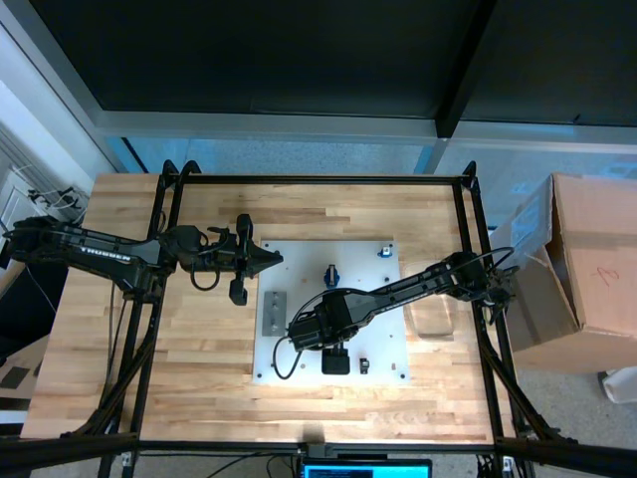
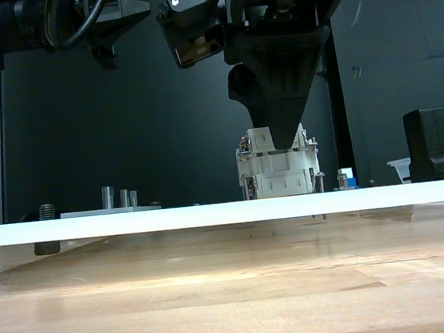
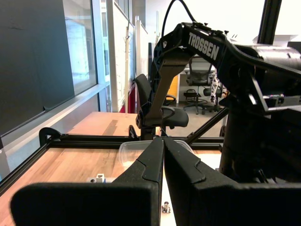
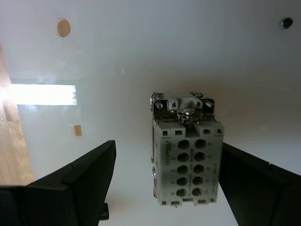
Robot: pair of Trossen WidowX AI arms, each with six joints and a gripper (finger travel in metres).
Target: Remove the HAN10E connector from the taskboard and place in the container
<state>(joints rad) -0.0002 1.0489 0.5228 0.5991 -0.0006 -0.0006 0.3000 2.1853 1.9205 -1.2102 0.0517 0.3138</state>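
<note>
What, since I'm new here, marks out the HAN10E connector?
On the white board, away from the shut left gripper hovering at its far-left corner, look beneath the right gripper, its open fingers either side. The HAN10E connector is the upright pale block with two rows of round holes.

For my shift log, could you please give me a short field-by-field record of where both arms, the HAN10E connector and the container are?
HAN10E connector: upright in its seat on the taskboard, not held
Right gripper: open, pointing down over the connector, one finger on either side with gaps showing
Left gripper: shut, holding nothing, above the board's left edge
Container: clear plastic, on the table just right of the board
</note>
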